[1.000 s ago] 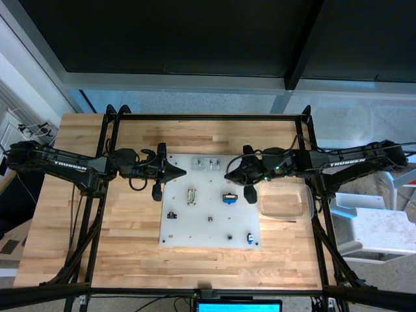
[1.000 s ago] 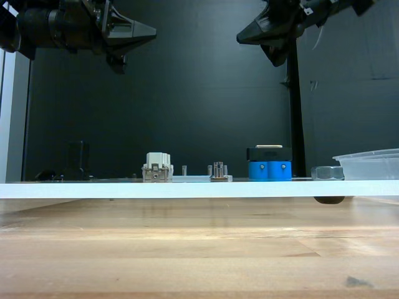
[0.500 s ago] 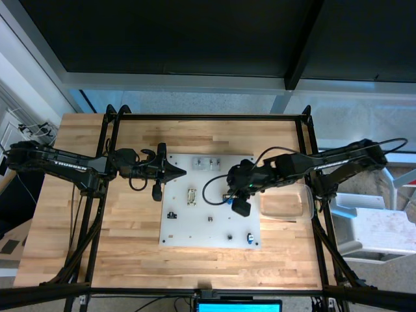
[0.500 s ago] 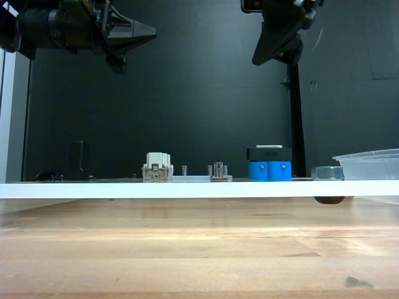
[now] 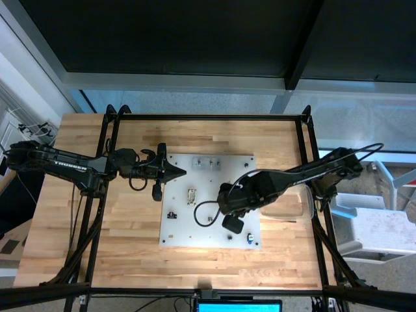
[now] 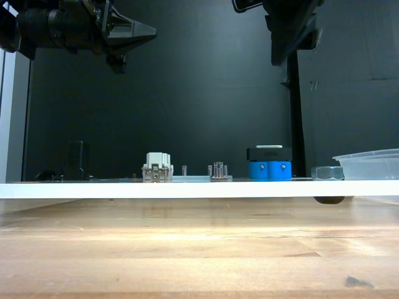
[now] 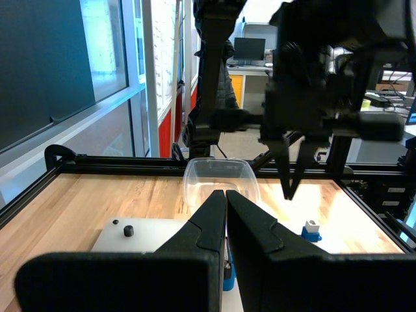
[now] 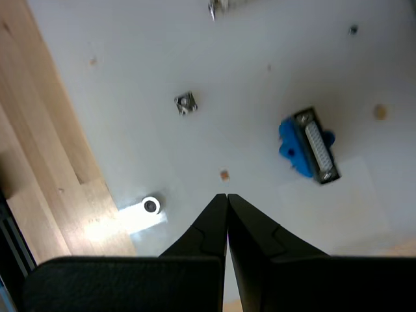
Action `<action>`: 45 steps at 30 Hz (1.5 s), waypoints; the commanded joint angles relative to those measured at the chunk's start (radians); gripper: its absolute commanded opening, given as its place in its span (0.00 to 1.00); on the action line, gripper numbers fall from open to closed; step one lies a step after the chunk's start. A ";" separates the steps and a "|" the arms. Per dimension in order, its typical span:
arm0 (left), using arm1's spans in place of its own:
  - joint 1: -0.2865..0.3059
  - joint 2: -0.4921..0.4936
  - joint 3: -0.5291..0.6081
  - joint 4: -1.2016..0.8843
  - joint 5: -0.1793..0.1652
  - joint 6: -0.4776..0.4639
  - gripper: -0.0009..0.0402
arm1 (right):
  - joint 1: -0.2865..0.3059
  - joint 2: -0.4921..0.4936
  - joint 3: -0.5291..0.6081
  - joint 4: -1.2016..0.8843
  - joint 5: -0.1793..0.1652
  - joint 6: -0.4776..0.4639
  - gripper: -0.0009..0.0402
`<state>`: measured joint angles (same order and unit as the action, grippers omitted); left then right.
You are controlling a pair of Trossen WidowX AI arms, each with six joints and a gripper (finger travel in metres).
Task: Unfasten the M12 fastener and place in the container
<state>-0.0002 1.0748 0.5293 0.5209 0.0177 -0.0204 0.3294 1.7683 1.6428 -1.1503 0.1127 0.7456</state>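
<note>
At the left side of the bench (image 5: 117, 247) the left gripper (image 7: 225, 193) hangs high in the air, lying level and pointing inward, with its tip just over the far left corner of the white board (image 5: 195, 231). Its jaws are pressed together and hold nothing. On the board below, going to the right, there is a grey-white connector (image 6: 156, 168), then some small metal parts, then a blue connector (image 6: 269, 167) with a dark top. Above the middle-right part of the board is the right gripper (image 8: 226, 196). Its arm reaches in from the right edge and the gripper points steeply down at the board, well above it. Its jaws are also narrow, the two tips meeting with nothing between them. The wrist view of this arm looks down on the blue connector and on bare white board beside it. The M12 fastener (image 6: 326, 172) is a small silver nut standing on the board near its near right edge. It sits low, and I see no ribs under it, so it looks to be on its stud. From table height it seems to touch the container (image 5: 304, 208), but the view from above puts it on the board, apart from the tray. The container is a clear shallow tray lying on the bench just beside the right edge of the board, and the right arm crosses over part of it.
</note>
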 commanded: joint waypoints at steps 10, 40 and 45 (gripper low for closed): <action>0.000 0.000 0.000 0.000 0.000 0.000 0.02 | 0.077 0.181 0.185 -0.154 -0.005 0.167 0.02; 0.000 0.000 0.000 0.000 0.000 0.000 0.02 | 0.128 0.304 0.198 -0.114 -0.062 0.339 0.61; 0.000 0.000 0.000 0.000 0.000 0.000 0.02 | 0.132 0.304 0.168 -0.104 -0.061 0.351 0.62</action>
<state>-0.0002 1.0748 0.5293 0.5209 0.0181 -0.0204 0.4591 2.0727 1.8183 -1.2602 0.0509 1.0920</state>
